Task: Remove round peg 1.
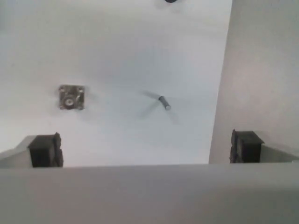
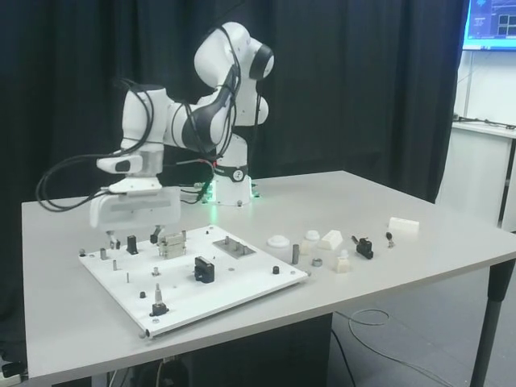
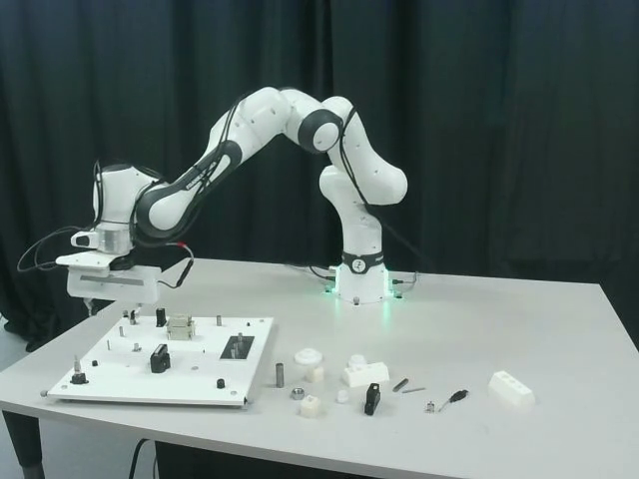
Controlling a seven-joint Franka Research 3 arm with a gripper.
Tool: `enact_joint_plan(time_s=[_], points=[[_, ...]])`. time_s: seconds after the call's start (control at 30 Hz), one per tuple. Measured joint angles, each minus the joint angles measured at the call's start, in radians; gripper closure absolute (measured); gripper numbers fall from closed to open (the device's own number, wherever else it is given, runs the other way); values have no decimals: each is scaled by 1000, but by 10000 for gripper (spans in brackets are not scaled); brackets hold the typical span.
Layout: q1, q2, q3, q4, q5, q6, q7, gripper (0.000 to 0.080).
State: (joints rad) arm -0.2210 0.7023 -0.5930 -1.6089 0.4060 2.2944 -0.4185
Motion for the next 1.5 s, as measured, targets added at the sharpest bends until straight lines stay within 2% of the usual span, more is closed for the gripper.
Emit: enact_joint_plan(time_s=[0.33,0.6,1.07,1.5], points=[[-41,90,1,104,55,-61,-35,3],[-68,140,5,157,79,-97,-43,3],[-100,187,27,183,104,-112,-44,3],[-109,215,28,205,118,-126,-44,3]])
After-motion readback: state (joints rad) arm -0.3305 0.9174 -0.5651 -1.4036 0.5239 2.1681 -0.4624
